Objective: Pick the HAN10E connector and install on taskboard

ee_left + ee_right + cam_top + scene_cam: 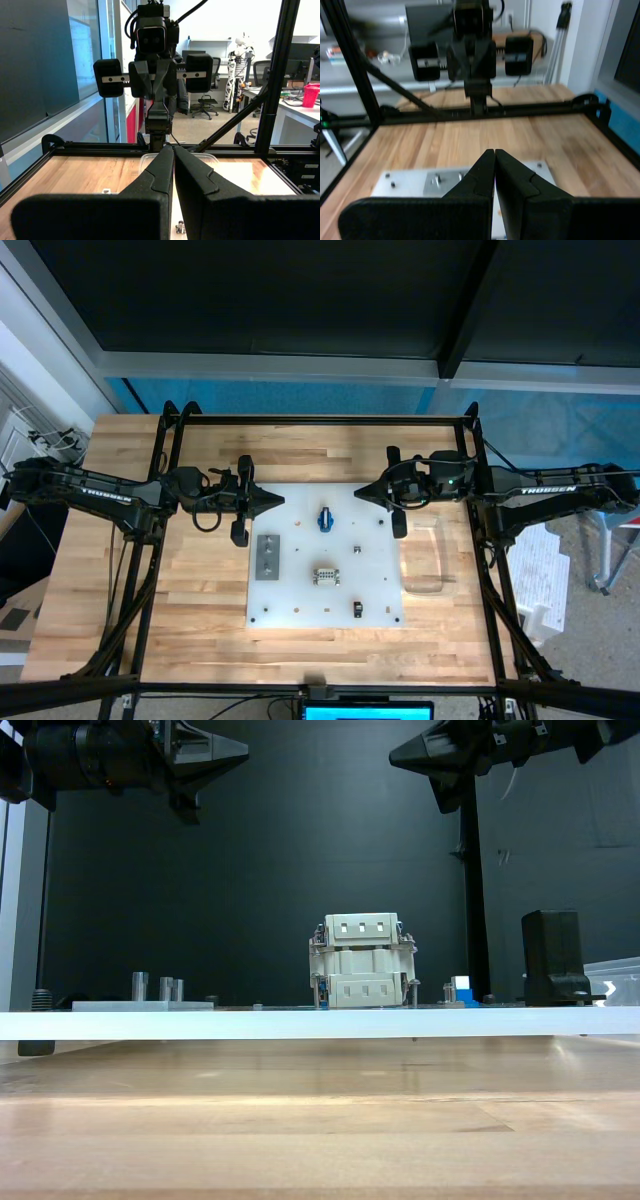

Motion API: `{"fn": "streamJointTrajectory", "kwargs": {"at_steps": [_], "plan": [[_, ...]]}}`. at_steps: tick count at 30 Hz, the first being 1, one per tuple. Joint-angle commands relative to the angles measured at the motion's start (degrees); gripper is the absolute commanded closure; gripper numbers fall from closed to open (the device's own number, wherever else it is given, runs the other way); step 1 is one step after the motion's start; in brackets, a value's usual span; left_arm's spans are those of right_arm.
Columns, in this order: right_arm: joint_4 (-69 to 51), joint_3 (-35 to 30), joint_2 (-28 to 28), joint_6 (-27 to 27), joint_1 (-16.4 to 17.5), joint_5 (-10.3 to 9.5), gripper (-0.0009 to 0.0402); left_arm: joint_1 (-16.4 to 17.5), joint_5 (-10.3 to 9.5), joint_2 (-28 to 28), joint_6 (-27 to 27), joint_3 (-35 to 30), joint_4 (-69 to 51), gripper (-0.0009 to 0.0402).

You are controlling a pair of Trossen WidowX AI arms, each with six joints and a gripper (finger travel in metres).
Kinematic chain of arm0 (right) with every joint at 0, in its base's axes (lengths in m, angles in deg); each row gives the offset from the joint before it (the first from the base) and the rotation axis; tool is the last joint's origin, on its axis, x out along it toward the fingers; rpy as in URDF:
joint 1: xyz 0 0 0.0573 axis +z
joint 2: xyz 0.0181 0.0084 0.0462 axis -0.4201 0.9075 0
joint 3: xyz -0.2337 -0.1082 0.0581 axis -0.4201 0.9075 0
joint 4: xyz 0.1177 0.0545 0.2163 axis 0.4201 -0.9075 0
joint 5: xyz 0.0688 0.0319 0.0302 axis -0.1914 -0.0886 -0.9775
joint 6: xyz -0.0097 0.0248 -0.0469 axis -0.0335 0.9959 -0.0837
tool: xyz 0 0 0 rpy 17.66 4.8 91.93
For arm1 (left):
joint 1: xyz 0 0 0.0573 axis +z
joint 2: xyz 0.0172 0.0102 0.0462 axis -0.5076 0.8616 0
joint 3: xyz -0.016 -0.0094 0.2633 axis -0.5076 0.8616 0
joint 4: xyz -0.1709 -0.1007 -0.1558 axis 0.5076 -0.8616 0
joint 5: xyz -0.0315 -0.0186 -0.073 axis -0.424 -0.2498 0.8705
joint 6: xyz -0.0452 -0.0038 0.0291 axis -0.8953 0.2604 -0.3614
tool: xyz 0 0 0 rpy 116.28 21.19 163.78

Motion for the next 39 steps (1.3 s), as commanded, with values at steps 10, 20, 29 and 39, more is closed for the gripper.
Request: {"fn": "streamJointTrajectory", "kwargs": {"at_steps": [10, 20, 29, 39], "plan": [[10.86, 7.15, -2.97, 0.72, 0.04, 1.46, 0.0393, 0.0, 0.0, 0.02, 0.0, -0.02, 0.0, 0.0392], [11.96, 10.84, -6.21, 1.6, 0.13, 1.7, 0.0393, 0.0, 0.0, 0.02, 0.0, -0.02, 0.0, 0.0392], [16.39, 13.9, -6.93, 3.54, 0.35, 1.68, 0.0393, 0.0, 0.0, 0.02, 0.0, -0.02, 0.0, 0.0392], [16.24, 13.68, -6.93, 3.54, 0.44, 0.55, 0.0393, 0.0, 0.0, 0.02, 0.0, -0.02, 0.0, 0.0392]]}}
